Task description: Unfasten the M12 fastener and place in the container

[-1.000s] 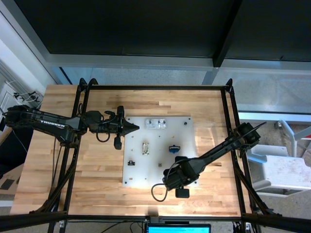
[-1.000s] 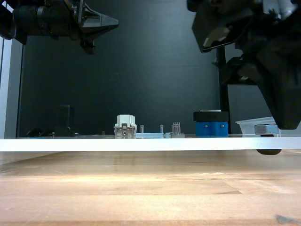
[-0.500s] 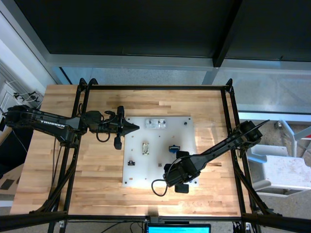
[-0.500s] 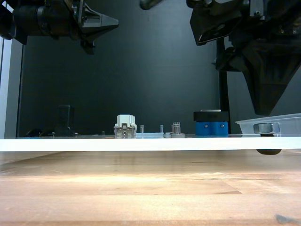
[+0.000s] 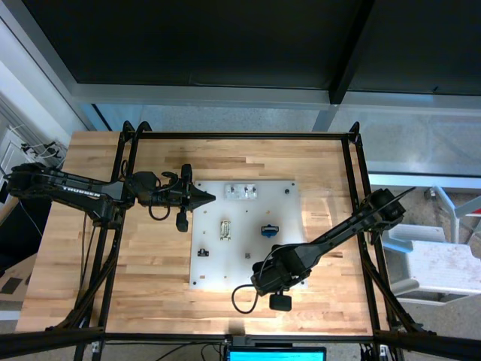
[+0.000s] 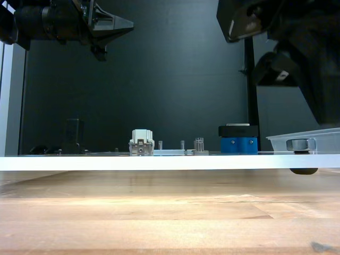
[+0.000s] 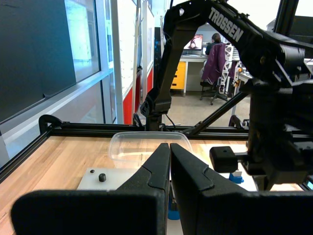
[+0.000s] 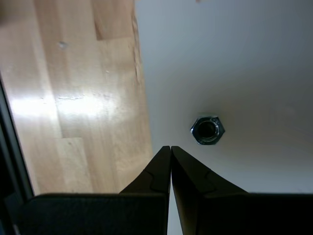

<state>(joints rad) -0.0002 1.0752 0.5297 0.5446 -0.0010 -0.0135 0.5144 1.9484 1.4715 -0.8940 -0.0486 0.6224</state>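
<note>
The silver nut (image 8: 207, 129) sits on the white board (image 8: 254, 58) with a dark core in its hole, on its stud. In the low view the nut (image 6: 300, 144) stands low on the board in front of the clear container (image 6: 319, 136), not in it. My right gripper (image 8: 170, 148) is shut with nothing between its fingers and hangs above the board, a short way off the nut. From above, the right gripper (image 5: 272, 280) covers the board's near right edge and hides the nut. My left gripper (image 5: 209, 198) is shut and empty, high at the board's far left.
A blue block with a black cap (image 6: 238, 139), a white connector (image 6: 141, 144) and a small ribbed post (image 6: 200, 145) stand on the board. The clear container (image 7: 149, 145) lies on the wood beyond the board in the left wrist view. Black frame rails (image 5: 240, 136) ring the table.
My right gripper rose from nut level, where its fingers covered the nut, to well above it. The nut stayed on the board. The left arm has not moved.
</note>
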